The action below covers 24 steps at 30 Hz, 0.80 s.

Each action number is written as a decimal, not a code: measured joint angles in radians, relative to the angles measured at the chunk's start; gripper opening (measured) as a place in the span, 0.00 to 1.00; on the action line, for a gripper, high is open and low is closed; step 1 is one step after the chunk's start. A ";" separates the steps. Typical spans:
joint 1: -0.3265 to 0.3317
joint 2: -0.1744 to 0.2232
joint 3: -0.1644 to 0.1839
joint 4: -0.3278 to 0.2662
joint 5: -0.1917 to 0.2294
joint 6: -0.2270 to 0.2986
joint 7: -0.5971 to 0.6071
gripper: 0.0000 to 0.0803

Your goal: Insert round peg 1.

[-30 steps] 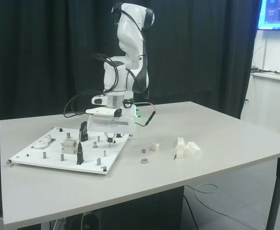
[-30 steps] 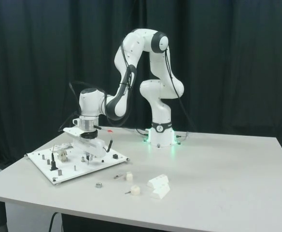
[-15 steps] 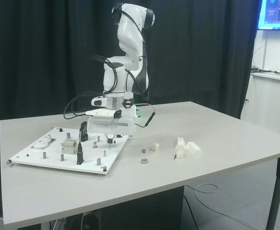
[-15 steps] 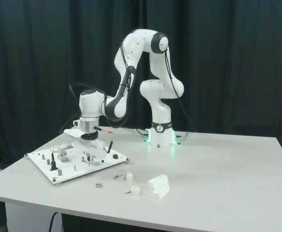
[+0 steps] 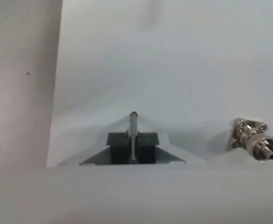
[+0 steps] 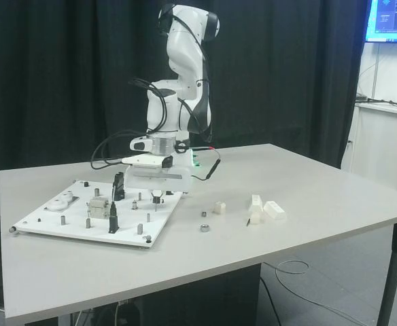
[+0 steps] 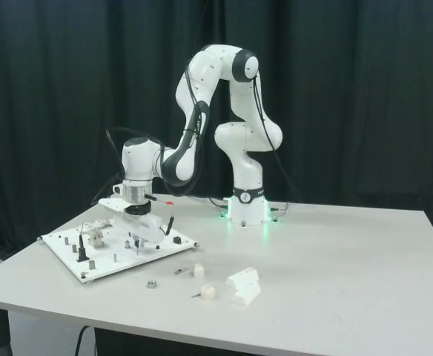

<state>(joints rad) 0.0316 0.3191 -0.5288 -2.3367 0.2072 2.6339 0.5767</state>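
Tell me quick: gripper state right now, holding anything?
Gripper: closed on the round peg, hanging over the white board.

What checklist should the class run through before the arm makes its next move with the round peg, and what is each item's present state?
1. Peg held: ok. The hand is shut on the round peg, which sticks out past the fingertips.
2. Peg in line with the fingers: ok in the wrist view.
3. Hand over the white board: ok in both room views.
4. Target hole under the peg tip: cannot tell; no hole shows near the tip.
5. Room beside the metal connector: ok, it stands apart from the peg.
6. Loose white blocks: ok, on the grey table off the board.
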 joint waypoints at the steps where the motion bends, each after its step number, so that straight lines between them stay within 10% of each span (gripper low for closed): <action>1: 0.000 0.000 0.000 -0.001 0.000 0.000 -0.001 0.04; 24: -0.001 0.001 -0.002 -0.005 0.020 0.009 -0.041 0.04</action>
<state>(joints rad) 0.0310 0.3204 -0.5305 -2.3419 0.2270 2.6428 0.5360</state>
